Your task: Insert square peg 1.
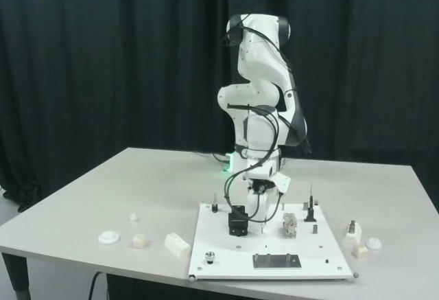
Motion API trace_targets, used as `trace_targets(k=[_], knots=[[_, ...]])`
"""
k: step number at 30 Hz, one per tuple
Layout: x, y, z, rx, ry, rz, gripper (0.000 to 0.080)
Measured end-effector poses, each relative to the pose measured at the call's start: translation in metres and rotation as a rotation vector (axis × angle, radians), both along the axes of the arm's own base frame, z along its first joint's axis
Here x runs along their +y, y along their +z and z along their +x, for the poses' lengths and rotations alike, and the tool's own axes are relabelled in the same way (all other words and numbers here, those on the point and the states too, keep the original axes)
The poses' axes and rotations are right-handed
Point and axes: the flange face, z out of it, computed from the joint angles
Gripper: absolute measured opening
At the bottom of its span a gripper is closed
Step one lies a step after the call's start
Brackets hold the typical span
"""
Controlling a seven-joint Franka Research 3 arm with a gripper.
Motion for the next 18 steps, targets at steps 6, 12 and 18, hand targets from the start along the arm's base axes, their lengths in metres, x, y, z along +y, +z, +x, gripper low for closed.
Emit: trace_targets(k=[6,12,18], knots=[[0.0018,0.0000,-0.0004,0.000,-0.008,0.002,0.0025],[0.0049,-0.0001,-0.0012,0.001,-0.021,0.006,0.0025],[0.0067,0.0000,-0.0016,0.002,-0.043,0.008,0.0025]])
